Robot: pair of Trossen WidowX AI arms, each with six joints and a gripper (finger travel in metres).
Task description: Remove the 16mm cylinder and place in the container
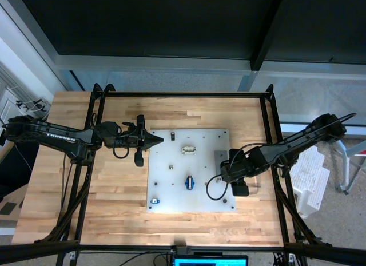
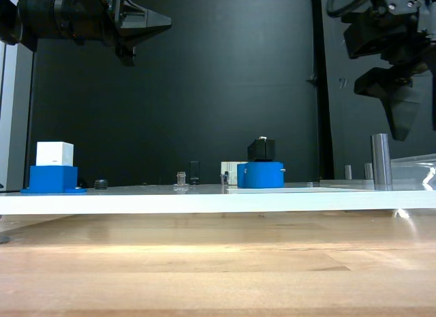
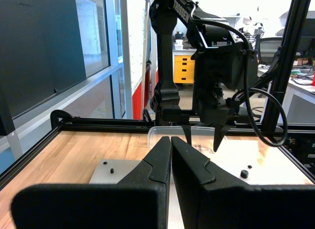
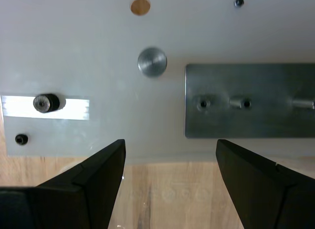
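Observation:
The 16mm cylinder (image 4: 152, 61) shows as a silver disc standing in the white board (image 4: 98, 42) beside a grey metal block (image 4: 246, 101). From table height the cylinder (image 2: 380, 159) is an upright silver peg at the board's right end. My right gripper (image 4: 170, 145) hangs open above it, near the board's right edge (image 1: 229, 175), fingers wide apart and holding nothing. The clear container (image 2: 417, 168) sits just right of the peg, behind the right gripper (image 3: 203, 140). My left gripper (image 1: 159, 140) hovers shut and empty by the board's left edge.
The white board (image 1: 171, 180) carries a blue upright part (image 1: 189, 183), a blue-and-white block (image 2: 54, 170) at its near left, a white connector (image 1: 189, 150) and a small dark peg (image 4: 45, 102). A black frame rails the table.

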